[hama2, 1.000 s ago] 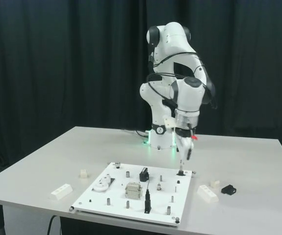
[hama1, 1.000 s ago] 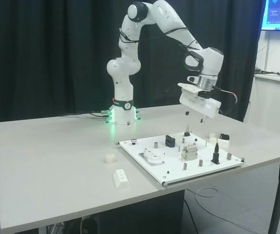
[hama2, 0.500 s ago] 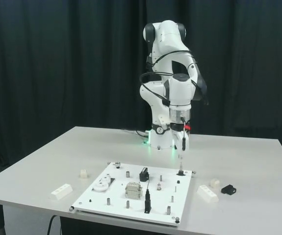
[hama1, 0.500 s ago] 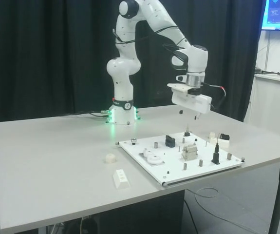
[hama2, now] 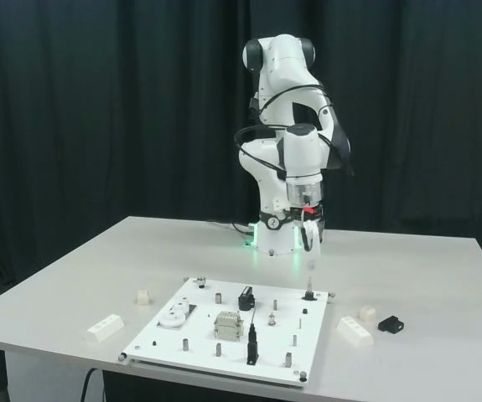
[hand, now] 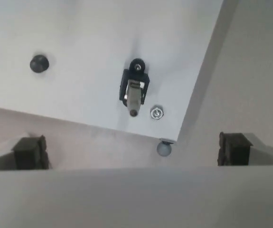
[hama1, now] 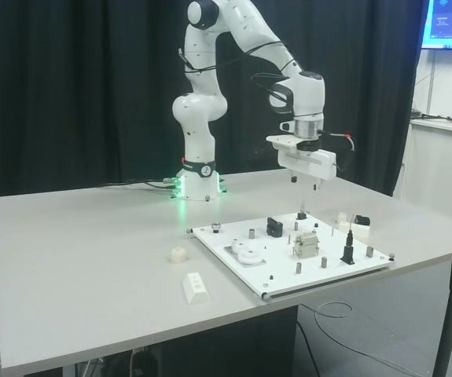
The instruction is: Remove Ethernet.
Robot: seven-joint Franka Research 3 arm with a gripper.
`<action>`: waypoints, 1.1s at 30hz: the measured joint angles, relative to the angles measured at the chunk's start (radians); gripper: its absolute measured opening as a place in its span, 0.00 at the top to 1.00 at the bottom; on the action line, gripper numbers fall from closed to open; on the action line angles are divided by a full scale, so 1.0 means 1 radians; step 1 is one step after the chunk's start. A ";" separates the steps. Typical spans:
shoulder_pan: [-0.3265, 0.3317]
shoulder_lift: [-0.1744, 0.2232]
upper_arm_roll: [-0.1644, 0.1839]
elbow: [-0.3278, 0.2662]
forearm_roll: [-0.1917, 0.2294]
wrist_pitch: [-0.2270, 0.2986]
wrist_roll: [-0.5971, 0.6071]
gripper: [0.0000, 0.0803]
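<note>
The white board [hama1: 284, 275] [hama2: 199, 332] lies on the grey table. At its far corner, away from the table's front edge, a small grey plug [hand: 134, 95] stands in a black socket [hama1: 301, 214] [hama2: 308, 294]. My gripper [hand: 132, 150] [hama1: 303, 184] [hama2: 309, 249] hangs well above that corner. It is open and holds nothing. In the wrist view both black fingertips [hand: 30, 152] are spread wide, and the plug lies between them and a little ahead.
Also on the board are a black upright connector [hama1: 348, 250] [hama2: 251, 345], a grey metal block [hama1: 306, 245] [hama2: 227, 325], a black block [hama1: 274, 228] and white gears [hama1: 247, 253]. Loose white pieces [hama1: 195, 287] [hama1: 178, 254] and a black piece [hama2: 391, 324] lie on the table.
The arm has swung back toward its base. The gripper has travelled from beyond the board's right side to above its far corner and has turned level.
</note>
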 joint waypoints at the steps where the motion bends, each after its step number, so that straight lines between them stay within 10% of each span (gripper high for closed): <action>1: -0.003 0.003 0.000 0.000 0.003 0.004 0.001 0.00; 19: -0.037 0.077 -0.004 0.000 0.129 0.117 0.008 0.00; 33: -0.014 0.097 -0.003 -0.005 0.133 0.114 0.006 0.00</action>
